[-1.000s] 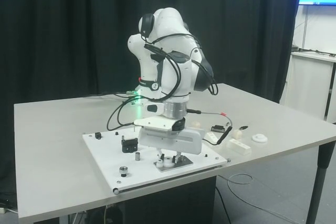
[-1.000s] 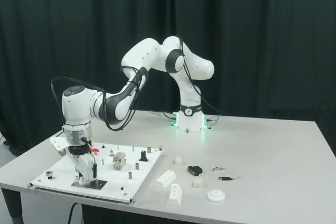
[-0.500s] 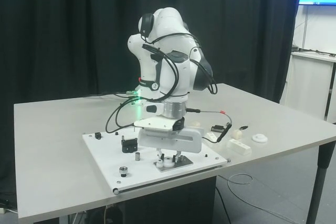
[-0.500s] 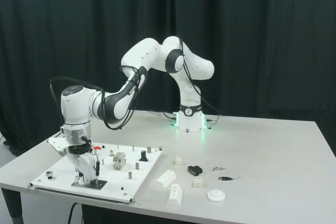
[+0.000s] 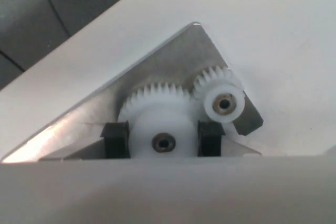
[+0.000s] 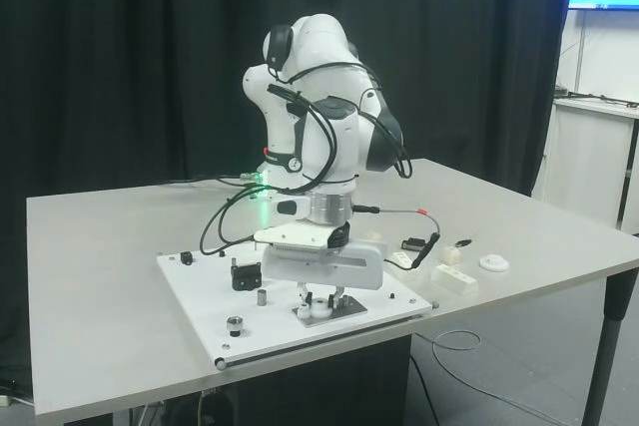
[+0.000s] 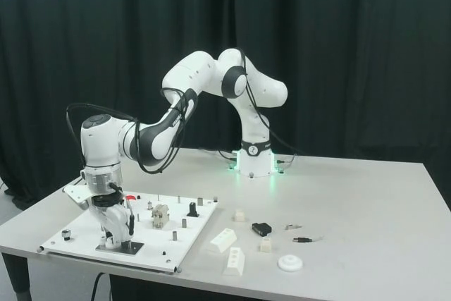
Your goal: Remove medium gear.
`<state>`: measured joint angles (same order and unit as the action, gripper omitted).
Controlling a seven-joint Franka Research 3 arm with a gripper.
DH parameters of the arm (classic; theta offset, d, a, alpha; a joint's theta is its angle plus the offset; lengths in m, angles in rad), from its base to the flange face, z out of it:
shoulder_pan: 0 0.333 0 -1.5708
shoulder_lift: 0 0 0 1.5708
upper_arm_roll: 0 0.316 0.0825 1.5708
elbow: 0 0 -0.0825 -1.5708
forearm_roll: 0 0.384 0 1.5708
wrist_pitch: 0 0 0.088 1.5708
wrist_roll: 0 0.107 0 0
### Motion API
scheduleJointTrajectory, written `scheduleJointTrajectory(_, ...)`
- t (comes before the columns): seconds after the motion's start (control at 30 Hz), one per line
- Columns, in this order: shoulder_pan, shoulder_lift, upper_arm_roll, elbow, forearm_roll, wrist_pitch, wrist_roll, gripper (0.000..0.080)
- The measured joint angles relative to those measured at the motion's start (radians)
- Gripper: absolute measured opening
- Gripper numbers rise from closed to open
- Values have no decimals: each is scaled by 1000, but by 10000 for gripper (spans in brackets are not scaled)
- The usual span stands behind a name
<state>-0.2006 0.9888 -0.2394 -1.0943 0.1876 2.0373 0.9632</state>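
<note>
Black curtains back a grey table (image 6: 100,246) carrying a white board (image 6: 200,291). On the board's metal plate (image 5: 173,61) sits the medium gear (image 5: 157,114), meshed with a small gear (image 5: 219,94). The gripper (image 5: 164,139) pinches the medium gear's hub between its black fingers (image 5: 115,139), though how firm the contact is seems hard to judge. A tilted lift could bind the gear on its shaft, or the teeth could drag the small gear along. Loose white blocks (image 7: 227,250) and a white disc (image 7: 289,263) lie well apart.
</note>
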Motion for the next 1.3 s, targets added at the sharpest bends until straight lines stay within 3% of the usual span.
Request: scheduleJointTrajectory(1.3,3,-5,-3,-10,3,7,-17,277)
